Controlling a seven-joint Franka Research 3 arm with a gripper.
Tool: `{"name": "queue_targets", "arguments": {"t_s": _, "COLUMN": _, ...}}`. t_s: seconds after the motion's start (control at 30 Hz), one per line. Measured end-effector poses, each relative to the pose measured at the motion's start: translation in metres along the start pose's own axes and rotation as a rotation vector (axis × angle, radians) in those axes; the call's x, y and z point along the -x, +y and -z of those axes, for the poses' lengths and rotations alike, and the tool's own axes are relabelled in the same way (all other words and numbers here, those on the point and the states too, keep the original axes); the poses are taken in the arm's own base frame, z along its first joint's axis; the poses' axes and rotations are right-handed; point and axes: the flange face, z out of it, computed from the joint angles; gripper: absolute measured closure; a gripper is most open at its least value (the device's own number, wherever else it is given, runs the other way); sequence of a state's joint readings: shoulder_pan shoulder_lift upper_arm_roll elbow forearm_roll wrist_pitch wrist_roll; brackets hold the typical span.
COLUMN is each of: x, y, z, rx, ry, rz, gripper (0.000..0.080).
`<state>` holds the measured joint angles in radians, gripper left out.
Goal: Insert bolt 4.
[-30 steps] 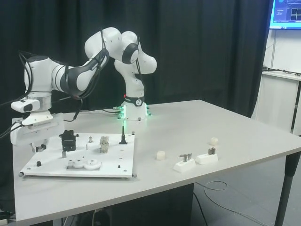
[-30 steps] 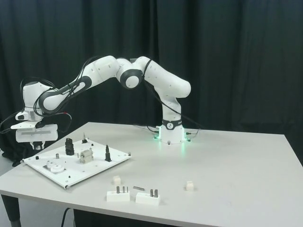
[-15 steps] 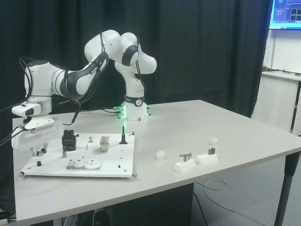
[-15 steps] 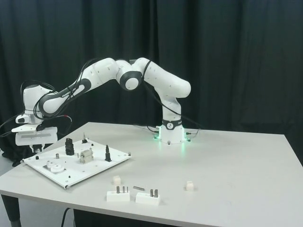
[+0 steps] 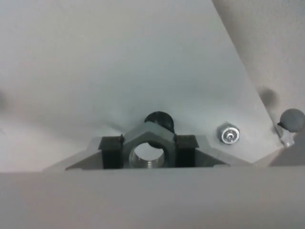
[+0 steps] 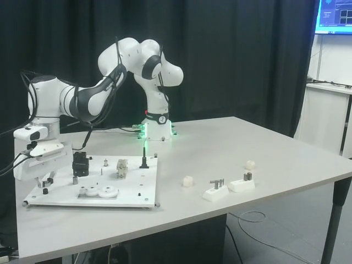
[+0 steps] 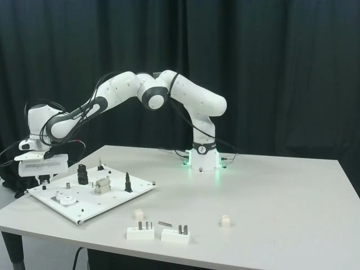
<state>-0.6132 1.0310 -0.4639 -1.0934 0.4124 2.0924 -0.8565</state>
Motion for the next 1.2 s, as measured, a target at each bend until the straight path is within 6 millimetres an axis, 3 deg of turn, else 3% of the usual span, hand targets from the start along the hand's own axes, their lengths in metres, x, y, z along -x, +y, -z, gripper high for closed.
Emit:
{"name": "queue_targets", "arguments": {"t_s": 0.57, "x": 0.009, "y": 0.011, "z": -0.006, "rx": -0.031, "ry": 0.029, "rz": 0.007, "gripper": 0.0577}}
{"name": "queue_targets", "arguments": {"t_s": 1.2, "x": 0.007, "y": 0.008, "z": -0.008, "rx": -0.041, "ry": 0.037, "rz": 0.007, "gripper": 0.0577}}
